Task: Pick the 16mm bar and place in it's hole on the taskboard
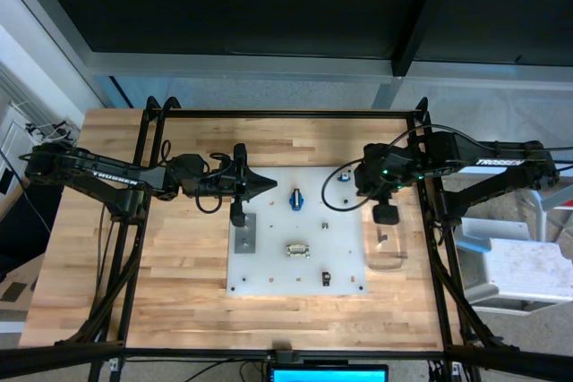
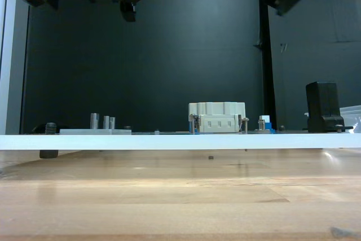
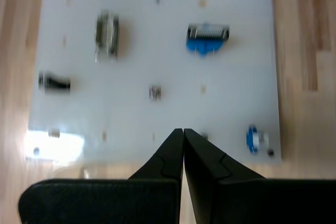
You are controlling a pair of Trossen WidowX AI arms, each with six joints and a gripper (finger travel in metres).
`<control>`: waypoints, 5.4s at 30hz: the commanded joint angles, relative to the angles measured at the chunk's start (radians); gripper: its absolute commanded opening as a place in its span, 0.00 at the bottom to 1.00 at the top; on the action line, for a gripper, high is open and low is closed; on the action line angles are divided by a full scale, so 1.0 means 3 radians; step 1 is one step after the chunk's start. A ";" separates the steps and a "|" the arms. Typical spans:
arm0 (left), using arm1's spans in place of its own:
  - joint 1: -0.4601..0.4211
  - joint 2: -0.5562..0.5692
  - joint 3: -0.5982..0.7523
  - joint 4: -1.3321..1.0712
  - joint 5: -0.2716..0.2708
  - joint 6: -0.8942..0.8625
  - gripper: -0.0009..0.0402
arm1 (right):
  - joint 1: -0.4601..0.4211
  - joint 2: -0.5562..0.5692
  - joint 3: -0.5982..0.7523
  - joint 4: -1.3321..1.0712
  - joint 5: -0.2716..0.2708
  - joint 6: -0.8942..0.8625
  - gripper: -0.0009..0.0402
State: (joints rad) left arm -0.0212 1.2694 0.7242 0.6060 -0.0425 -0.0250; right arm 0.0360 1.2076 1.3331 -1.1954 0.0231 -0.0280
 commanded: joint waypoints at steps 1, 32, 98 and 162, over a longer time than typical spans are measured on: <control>-0.0001 0.0001 0.0000 -0.0001 0.0000 0.0000 0.02 | 0.0017 0.0027 0.0071 -0.0333 0.0005 -0.0193 0.02; 0.0000 0.0001 0.0000 -0.0008 0.0000 0.0000 0.02 | 0.0558 0.0193 0.0061 -0.1040 0.0039 -0.0857 0.02; 0.0000 0.0001 0.0000 -0.0008 0.0000 0.0001 0.02 | 0.1132 0.0187 -0.2190 0.0974 -0.0079 -0.3363 0.45; -0.0001 0.0001 0.0001 -0.0008 0.0001 0.0000 0.02 | 0.1122 0.0720 0.0028 -0.0565 -0.0019 0.0608 0.02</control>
State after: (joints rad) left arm -0.0216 1.2694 0.7238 0.6033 -0.0425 -0.0250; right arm 0.3729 1.4136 1.3304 -1.3632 0.0162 0.1482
